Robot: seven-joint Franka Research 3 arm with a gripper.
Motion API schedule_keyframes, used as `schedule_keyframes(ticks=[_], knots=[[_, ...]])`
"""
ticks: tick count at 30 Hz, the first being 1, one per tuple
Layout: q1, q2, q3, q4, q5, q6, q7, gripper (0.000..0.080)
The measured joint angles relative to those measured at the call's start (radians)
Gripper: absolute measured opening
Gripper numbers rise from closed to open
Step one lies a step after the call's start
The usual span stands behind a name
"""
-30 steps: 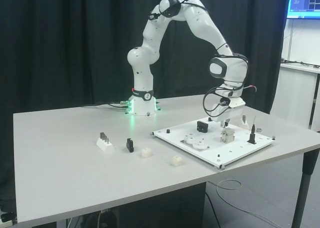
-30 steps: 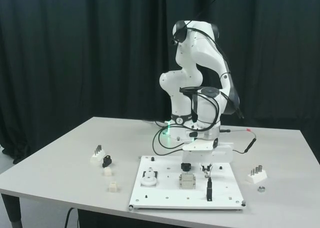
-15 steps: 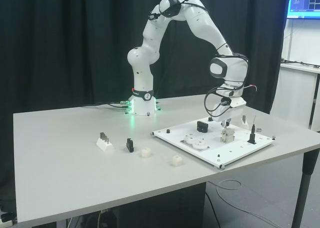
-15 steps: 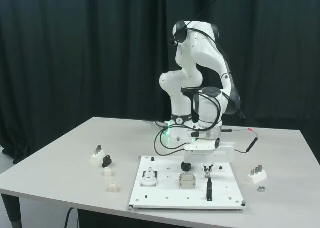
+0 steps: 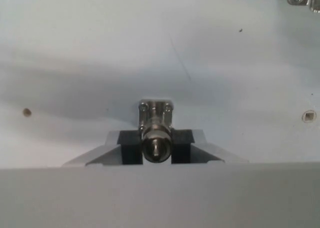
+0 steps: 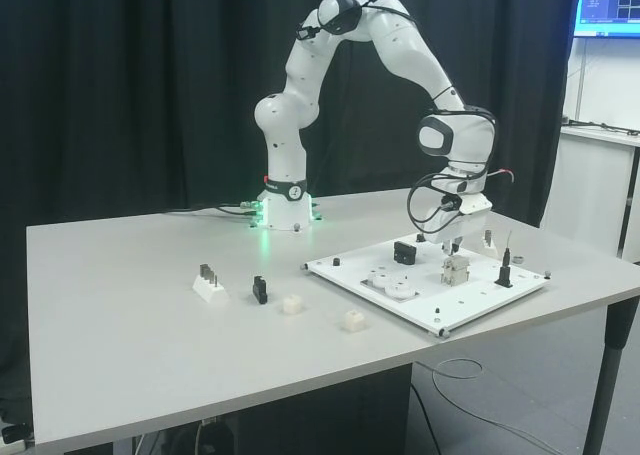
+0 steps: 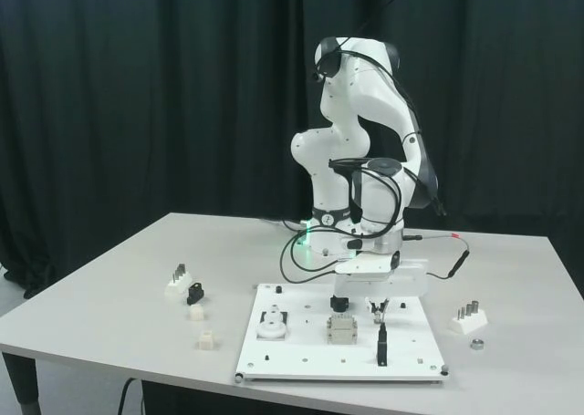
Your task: Insert BNC.
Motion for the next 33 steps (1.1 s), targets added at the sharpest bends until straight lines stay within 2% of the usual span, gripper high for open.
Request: schedule_keyframes(ticks=[33], knots=[[-0.001,-0.008,0.009,-0.018,0.0,0.037,0.0,0.0117]])
